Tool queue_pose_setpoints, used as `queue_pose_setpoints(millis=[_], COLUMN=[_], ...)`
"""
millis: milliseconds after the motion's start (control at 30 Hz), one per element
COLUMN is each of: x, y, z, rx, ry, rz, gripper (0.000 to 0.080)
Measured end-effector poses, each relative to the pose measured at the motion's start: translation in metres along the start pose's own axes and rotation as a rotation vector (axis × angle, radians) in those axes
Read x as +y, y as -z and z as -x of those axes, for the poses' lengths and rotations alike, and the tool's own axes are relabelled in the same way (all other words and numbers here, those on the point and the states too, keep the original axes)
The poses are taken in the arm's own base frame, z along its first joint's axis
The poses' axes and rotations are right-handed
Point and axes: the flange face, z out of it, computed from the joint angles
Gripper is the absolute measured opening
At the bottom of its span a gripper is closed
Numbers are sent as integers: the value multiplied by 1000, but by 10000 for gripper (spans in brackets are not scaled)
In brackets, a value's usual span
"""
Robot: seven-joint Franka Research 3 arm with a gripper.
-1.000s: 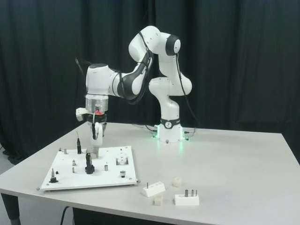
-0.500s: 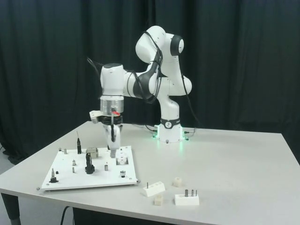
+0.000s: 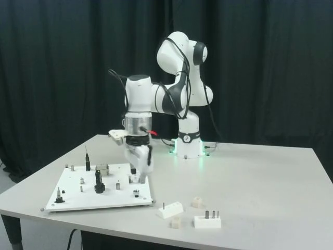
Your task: Pick square peg 1.
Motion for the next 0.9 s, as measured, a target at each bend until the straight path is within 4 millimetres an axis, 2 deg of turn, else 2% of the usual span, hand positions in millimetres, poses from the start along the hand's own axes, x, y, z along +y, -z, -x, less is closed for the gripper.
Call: queue_pose_setpoints(millis=[167, 467, 900], x=[0, 5, 22], y=[-5, -20, -64], z=[9, 25, 48], rx=[-4, -22, -58], ry=[94, 131, 149], rz=[17, 55, 153], gripper=[800, 800, 800])
